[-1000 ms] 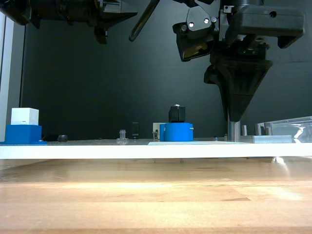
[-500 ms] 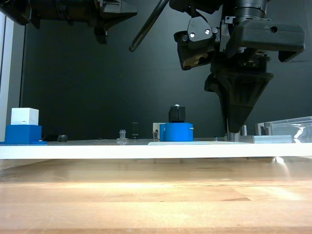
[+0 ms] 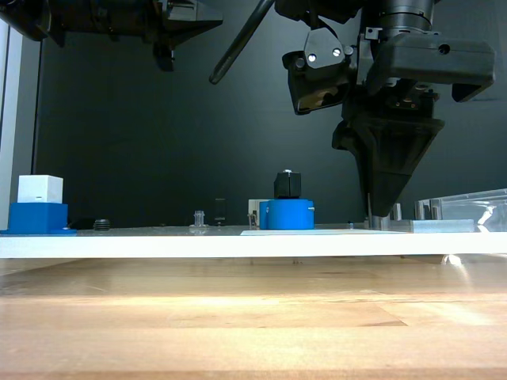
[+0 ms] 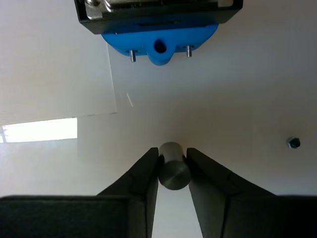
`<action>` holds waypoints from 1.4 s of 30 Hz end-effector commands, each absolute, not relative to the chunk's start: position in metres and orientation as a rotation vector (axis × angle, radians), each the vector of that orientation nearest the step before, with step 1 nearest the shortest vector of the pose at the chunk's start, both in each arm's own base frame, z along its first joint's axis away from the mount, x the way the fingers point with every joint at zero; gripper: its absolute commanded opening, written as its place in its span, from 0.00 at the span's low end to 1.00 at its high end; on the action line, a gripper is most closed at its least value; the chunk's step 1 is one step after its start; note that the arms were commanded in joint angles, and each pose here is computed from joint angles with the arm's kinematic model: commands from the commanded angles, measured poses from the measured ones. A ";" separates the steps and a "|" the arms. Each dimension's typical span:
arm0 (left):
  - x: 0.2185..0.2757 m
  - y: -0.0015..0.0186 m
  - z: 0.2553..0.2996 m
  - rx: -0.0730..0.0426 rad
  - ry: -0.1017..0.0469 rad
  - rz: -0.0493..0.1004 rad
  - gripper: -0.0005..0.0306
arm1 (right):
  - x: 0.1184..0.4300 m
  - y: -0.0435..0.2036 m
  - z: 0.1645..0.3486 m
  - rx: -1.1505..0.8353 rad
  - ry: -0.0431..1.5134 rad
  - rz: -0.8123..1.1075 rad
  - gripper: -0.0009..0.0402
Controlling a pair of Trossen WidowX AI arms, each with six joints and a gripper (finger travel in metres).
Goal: Pick the 16mm cylinder and install on the taskboard
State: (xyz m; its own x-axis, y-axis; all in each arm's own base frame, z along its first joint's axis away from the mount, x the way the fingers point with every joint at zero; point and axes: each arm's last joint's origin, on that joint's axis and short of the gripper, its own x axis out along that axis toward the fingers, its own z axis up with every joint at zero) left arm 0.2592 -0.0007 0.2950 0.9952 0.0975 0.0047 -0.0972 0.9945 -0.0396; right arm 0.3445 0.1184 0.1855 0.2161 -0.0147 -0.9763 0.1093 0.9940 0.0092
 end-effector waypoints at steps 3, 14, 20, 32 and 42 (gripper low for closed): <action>0.2592 -0.0006 0.2950 -0.039 -0.007 0.098 0.02 | 0.344 0.118 0.186 0.082 1.351 -0.087 0.36; 0.2592 -0.0007 0.2950 -0.039 -0.007 0.098 0.02 | 0.337 0.113 0.210 0.056 1.305 -0.040 0.49; 0.2592 -0.0006 0.2950 -0.039 -0.007 0.098 0.02 | 0.326 0.096 0.247 0.073 1.210 -0.026 0.49; 0.2592 -0.0007 0.2950 -0.039 -0.007 0.098 0.02 | 0.296 0.033 0.318 0.075 0.962 -0.091 0.46; 0.2592 -0.0007 0.2950 -0.039 -0.007 0.098 0.02 | 0.283 0.005 0.356 0.000 0.715 -0.094 0.20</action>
